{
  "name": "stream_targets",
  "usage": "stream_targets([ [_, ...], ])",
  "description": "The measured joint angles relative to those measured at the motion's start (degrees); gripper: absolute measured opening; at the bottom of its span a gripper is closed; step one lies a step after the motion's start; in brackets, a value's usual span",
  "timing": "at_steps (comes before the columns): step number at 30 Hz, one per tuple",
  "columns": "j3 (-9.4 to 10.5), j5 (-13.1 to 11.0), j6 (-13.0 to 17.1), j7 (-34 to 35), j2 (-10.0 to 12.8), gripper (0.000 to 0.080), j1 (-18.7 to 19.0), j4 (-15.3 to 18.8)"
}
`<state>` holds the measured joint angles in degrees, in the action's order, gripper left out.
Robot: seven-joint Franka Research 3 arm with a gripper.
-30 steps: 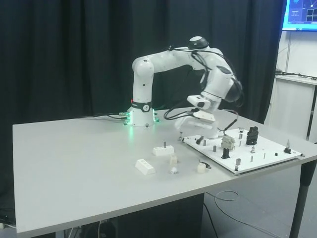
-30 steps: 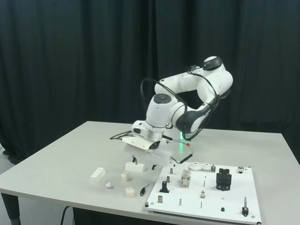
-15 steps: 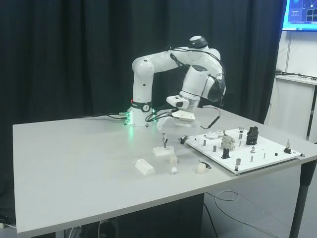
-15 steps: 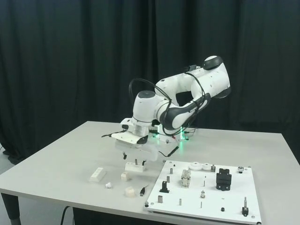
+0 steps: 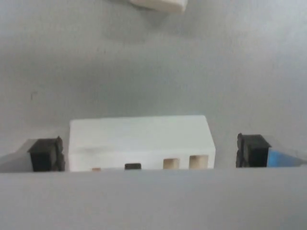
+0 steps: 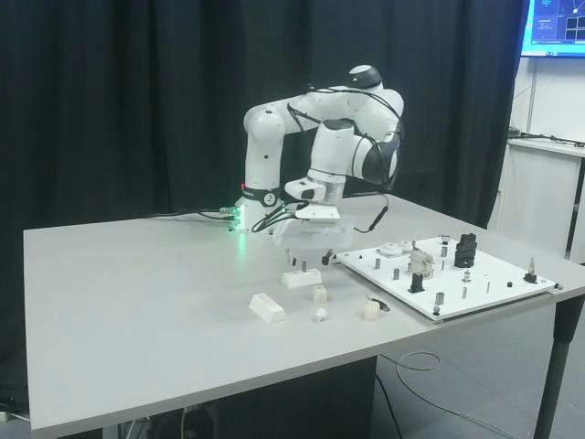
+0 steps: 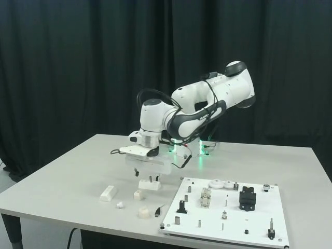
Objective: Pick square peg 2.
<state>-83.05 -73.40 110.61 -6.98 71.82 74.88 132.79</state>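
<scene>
On the left part of the grey table (image 6: 137,283) lies a white block (image 6: 267,307) alone, and near it, further right, stands the white holder block (image 6: 301,278) with a small dark peg (image 6: 300,268) upright in it; I judge this to be square peg 2, although the room views are too far to confirm its shape. The gripper (image 6: 303,254) hangs directly above this holder, pointing down, at the end of the white arm (image 6: 347,137). In the wrist view the holder (image 5: 140,142) fills the gap between the two black fingertips (image 5: 45,154), which stand wide apart, one beyond each short end of the block, and nothing is held between them. So the long axis of the holder runs along the line from one finger to the other. The row of slots on the holder's top shows one dark peg end (image 5: 133,166), left of the middle of the row and partly hidden by the gripper body. To my judgement the peg is below the gripper but not yet centred between the fingers, so a small shift along the holder's long axis and then a straight descent is needed. Further right lie small white pieces (image 6: 320,294) and the white assembly board (image 6: 475,283), well apart from the gripper.
</scene>
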Motion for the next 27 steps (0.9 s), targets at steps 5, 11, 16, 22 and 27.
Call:
stream_targets([
  [5,0.00,-2.43,-0.45,-1.79,0.00,0.0800,0.31,2.02],
  [11,0.01,-4.59,-1.20,-3.81,-0.01,0.0800,1.04,4.18],
  [16,0.01,-5.98,-1.91,-4.63,-0.01,0.0800,1.83,5.64],
  [22,0.04,-6.94,-2.01,-5.07,-0.01,0.0800,2.85,6.92],
  [27,0.04,-7.39,-2.00,-5.07,-0.01,0.0800,3.45,7.55],
])
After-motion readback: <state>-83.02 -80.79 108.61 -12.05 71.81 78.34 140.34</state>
